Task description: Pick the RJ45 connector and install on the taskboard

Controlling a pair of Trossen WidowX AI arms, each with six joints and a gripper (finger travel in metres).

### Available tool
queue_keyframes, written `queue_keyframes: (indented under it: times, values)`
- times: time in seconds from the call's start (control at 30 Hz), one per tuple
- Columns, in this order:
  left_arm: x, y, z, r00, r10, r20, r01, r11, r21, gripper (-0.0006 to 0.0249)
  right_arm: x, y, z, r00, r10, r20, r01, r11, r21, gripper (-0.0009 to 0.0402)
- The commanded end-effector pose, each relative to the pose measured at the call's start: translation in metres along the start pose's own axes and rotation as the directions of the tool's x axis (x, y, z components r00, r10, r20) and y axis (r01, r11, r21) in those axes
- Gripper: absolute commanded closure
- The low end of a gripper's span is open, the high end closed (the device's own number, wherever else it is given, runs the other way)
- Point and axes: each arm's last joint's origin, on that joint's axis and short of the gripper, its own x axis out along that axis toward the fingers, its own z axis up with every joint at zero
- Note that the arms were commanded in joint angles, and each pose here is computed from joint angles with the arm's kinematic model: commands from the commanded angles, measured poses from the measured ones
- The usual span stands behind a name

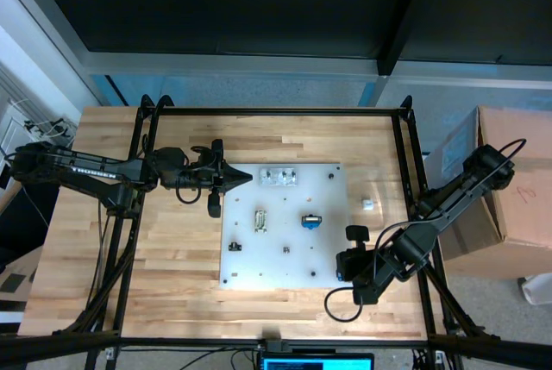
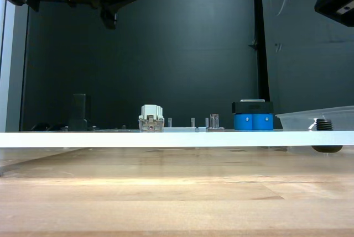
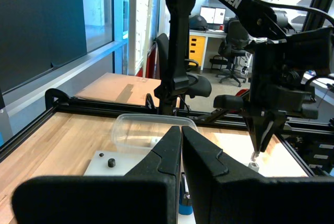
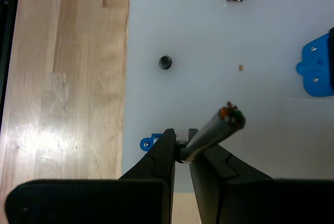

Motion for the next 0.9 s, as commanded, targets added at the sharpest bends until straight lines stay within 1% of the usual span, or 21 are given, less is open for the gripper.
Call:
queue_keyframes:
  times: [0.03,0.53,0.9]
  values:
    - [0.0001,0.0001,0.0001,1.0,0.0,0.0,0.0,1.0,0.0,0.0242,0.0028,0.0003,-0.002,1.0,0.002,0.003,-0.002,1.0,-0.015,0.0393]
    - [0.0001,0.0001,0.0001,1.0,0.0,0.0,0.0,1.0,0.0,0.0242,0.0036,0.0034,-0.0057,1.0,-0.004,0.019,0.005,0.999,-0.033,0.0393]
    - [0.0001,0.0001,0.0001,1.0,0.0,0.0,0.0,1.0,0.0,0.0242,0.0029,0.006,-0.0078,1.0,0.002,0.02,-0.001,0.999,-0.046,0.0393]
